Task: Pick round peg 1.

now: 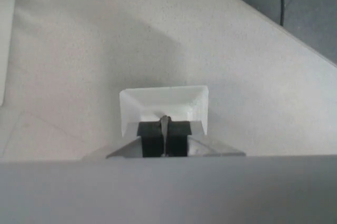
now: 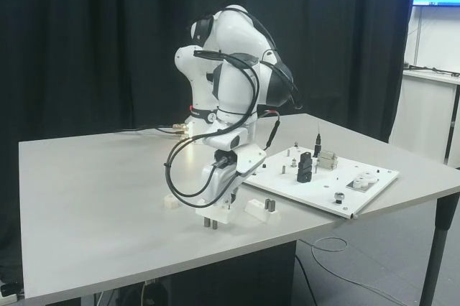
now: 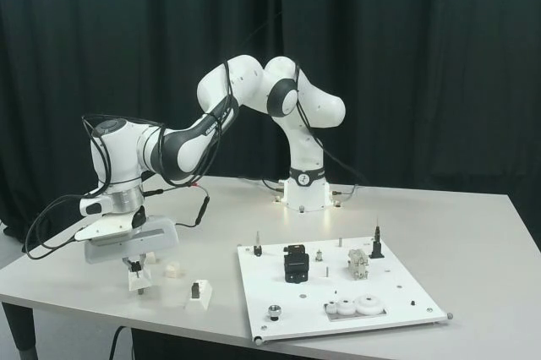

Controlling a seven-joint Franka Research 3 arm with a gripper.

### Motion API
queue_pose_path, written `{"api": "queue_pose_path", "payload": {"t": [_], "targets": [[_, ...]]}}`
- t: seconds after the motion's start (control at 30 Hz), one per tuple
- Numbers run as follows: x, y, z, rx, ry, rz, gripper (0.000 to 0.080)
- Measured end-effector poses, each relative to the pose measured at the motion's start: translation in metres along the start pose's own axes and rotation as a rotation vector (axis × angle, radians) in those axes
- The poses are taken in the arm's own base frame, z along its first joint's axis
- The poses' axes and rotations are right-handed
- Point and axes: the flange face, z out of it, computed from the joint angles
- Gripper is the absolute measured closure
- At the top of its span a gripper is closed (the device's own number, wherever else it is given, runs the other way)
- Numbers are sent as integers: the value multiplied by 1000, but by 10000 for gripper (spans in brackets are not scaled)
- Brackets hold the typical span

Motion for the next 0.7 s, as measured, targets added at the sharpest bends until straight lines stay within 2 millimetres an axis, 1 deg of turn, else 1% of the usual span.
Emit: {"api": "queue_pose_path", "payload": {"t": [0.7], "targets": [[3, 1, -2, 1, 27, 0, 785]]}}
